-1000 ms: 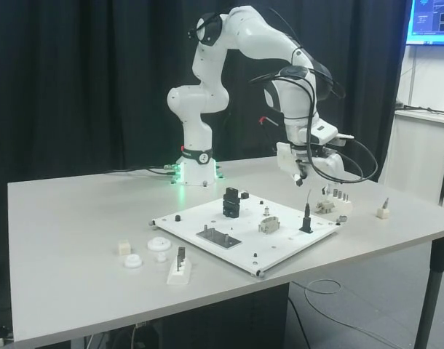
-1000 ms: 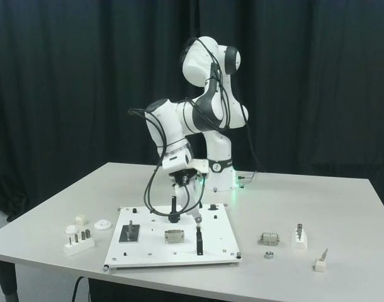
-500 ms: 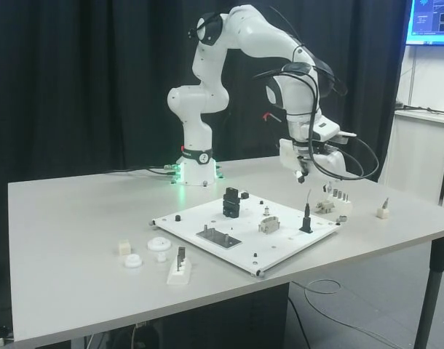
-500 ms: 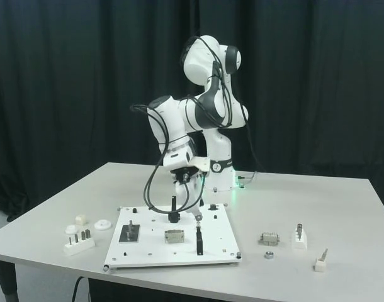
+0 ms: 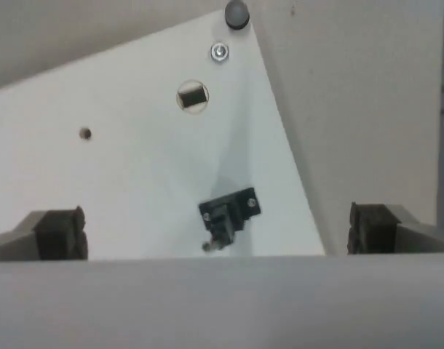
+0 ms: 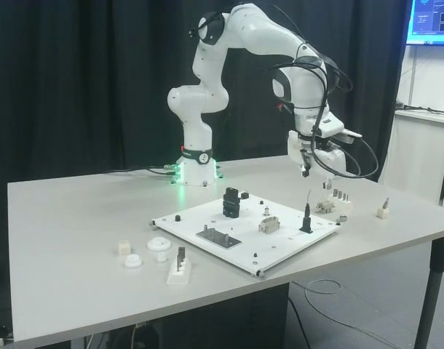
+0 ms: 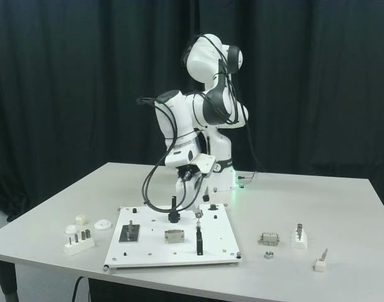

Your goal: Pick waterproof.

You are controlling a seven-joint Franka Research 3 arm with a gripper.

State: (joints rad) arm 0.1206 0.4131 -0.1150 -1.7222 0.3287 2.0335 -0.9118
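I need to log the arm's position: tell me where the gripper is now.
In the first room view the gripper hangs in the air above the white board's far right corner, over the upright black part there, touching nothing.

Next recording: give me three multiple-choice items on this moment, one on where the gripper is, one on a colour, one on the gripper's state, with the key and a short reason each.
1. Where is the gripper?
A. In the air above the white board
B. Resting on the bare table
C. Down beside the arm's base

2. What colour is the board on the table?
A. Black
B. Green
C. White

3. What state is the gripper in?
A. Shut on a part
B. Open, holding nothing
C. Shut on nothing

Key:
1 A: both room views show it hanging clear of the board, touching nothing.
2 C: the board is white on the grey table in every view.
3 B: the wrist view shows the two fingertips far apart, with only the board and a small black part far below between them.
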